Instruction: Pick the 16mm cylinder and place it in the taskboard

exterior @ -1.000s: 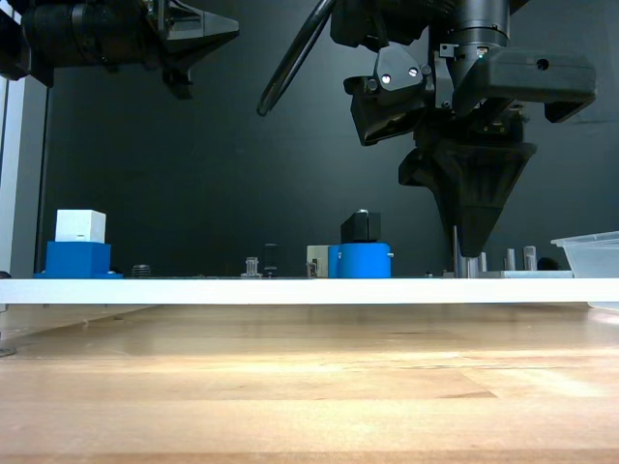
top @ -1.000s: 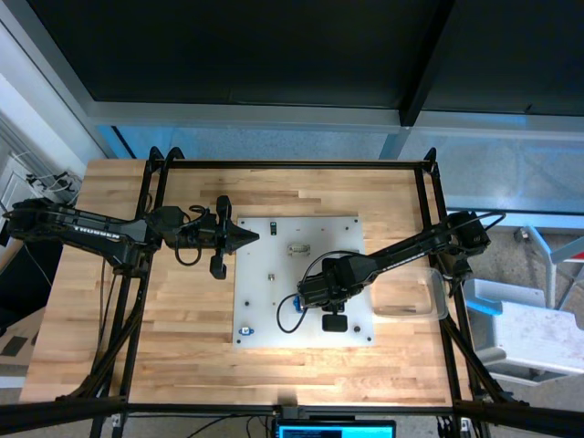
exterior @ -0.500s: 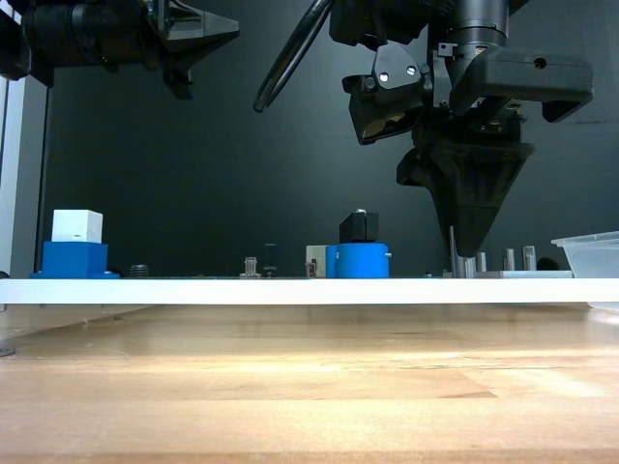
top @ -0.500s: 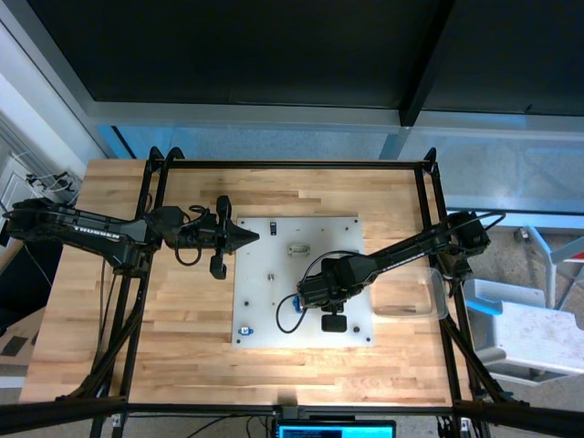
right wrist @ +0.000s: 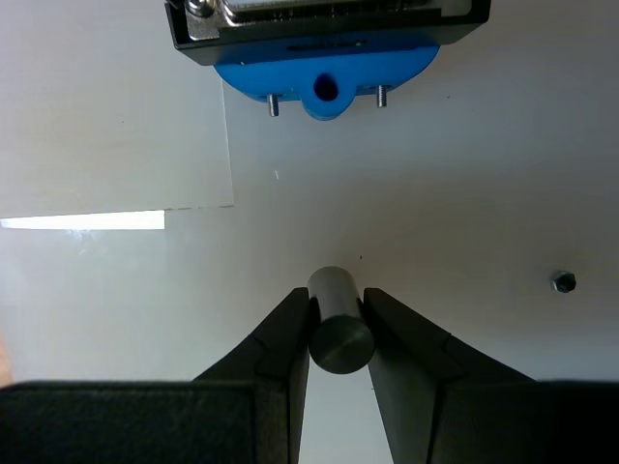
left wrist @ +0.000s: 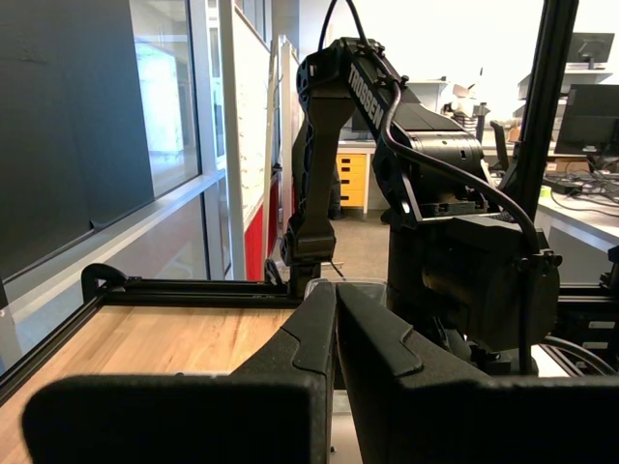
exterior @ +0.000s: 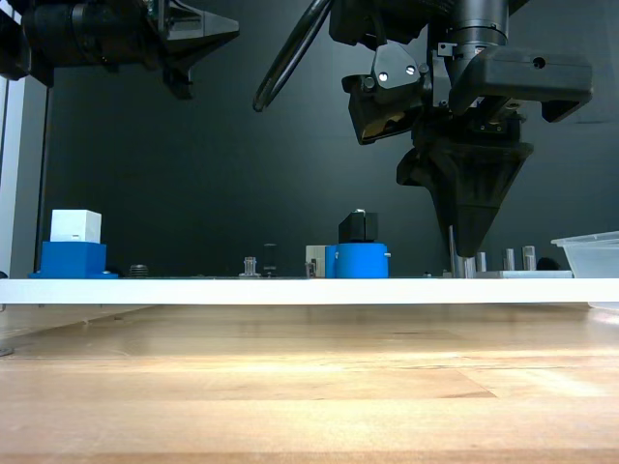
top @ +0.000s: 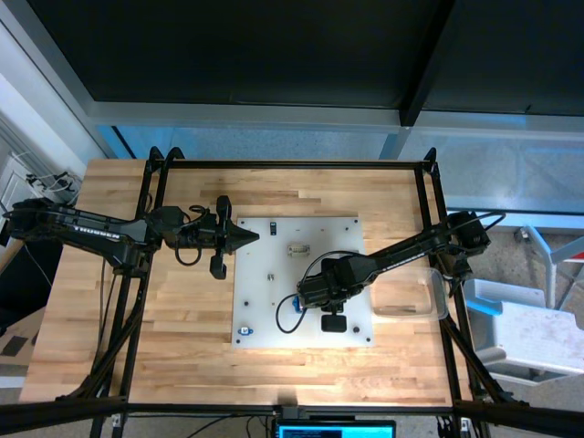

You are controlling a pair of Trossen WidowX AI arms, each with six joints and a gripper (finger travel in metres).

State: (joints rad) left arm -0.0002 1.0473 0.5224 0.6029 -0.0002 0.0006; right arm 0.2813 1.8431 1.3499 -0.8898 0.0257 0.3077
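Observation:
The 16mm cylinder, a short dark-grey metal peg, stands upright between the fingers of my right gripper, which is shut on it. That gripper points straight down over the near middle of the white taskboard, its tip just above the plate's surface. The board lies right under the peg. My left gripper hovers high at the board's left edge, and its fingers are shut on nothing.
A blue fitting with a metal connector sits on the board just beyond the peg. A blue base with a white block stands at the board's near left. Short pegs rise behind the right gripper. A clear plastic bin lies right of the board.
My right gripper with the cylinder has edged slightly to the left just above the board. The left arm has not moved.

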